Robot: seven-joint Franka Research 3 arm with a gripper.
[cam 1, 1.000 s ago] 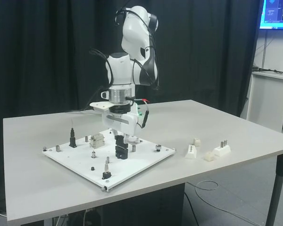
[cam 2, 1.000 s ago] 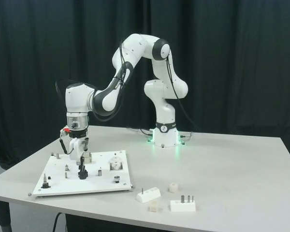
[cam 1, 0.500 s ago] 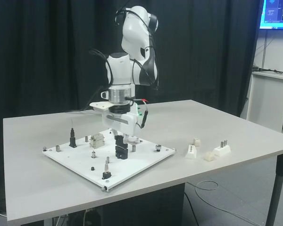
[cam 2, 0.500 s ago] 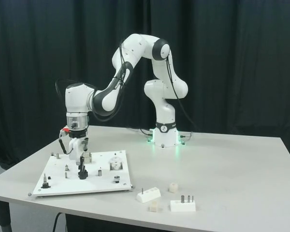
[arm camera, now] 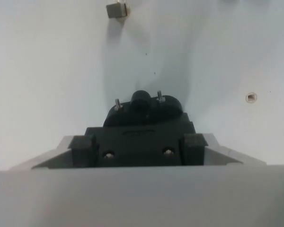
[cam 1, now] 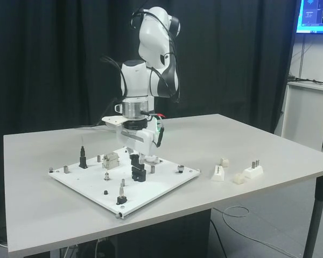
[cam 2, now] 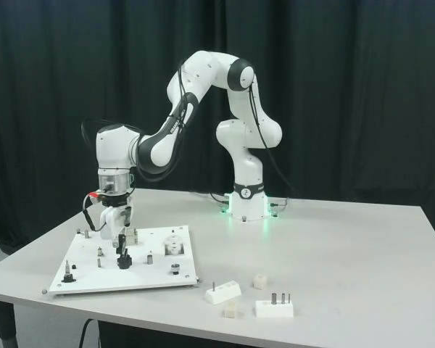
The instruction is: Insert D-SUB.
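Observation:
My gripper (cam 1: 134,159) hangs over the middle of the white board (cam 1: 167,177), shut on the black D-SUB plug (arm camera: 137,147). The wrist view shows the plug, with its two screws, clamped between the black finger pads (arm camera: 82,145). Straight beneath it stands the black D-SUB socket (arm camera: 144,108) with two thin pins. From the first room view a small gap separates the plug (cam 1: 134,158) from the socket (cam 1: 138,174). In the second room view the gripper (cam 2: 120,243) sits just above that socket (cam 2: 123,262).
The board (cam 2: 159,274) carries several small fixtures: a black post with a pin (cam 1: 83,160), a grey block (cam 1: 111,159), a low black stub (cam 1: 121,199) and a small grey cube (arm camera: 116,10). White part holders (cam 1: 218,172) (cam 1: 253,171) lie on the grey table (cam 1: 269,145) to the right.
The gripper has risen a little and shifted slightly left in the first room view, carrying the plug; a gap now shows between plug and socket.

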